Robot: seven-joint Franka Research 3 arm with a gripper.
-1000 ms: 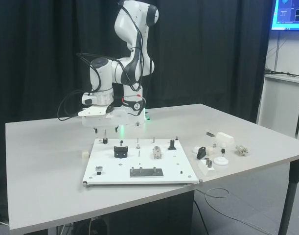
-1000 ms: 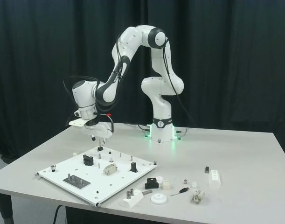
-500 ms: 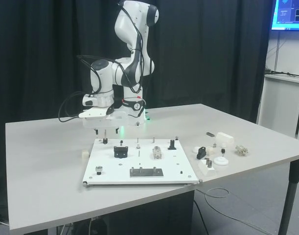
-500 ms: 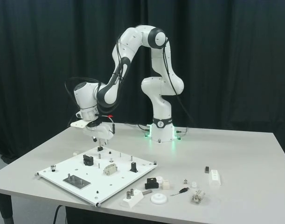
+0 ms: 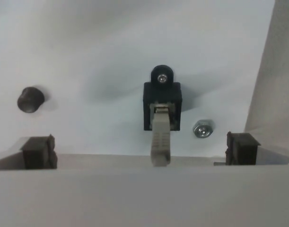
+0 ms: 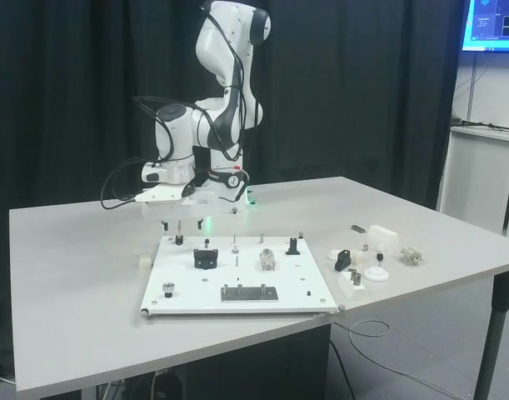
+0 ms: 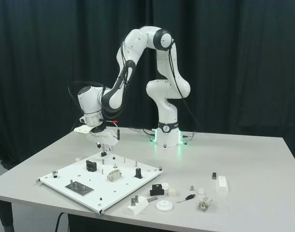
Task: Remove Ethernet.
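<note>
Below the spread end effector [image 5: 139, 150], an Ethernet plug [image 5: 161, 142] sits in its black socket [image 5: 162, 105], its tail apparently cut off.

Glossy white shells on the arm [image 7: 137, 53], smooth like moulded plastic. The board [image 6: 237, 275] is matt white. Black socket [image 5: 162, 105] looks dull plastic, its screw [image 5: 162, 78] bright metal, the nut [image 5: 201, 129] shiny too. The plug [image 5: 160, 142] is ribbed grey plastic. Black cloth curtain [image 7: 244, 58], upper right.
</note>
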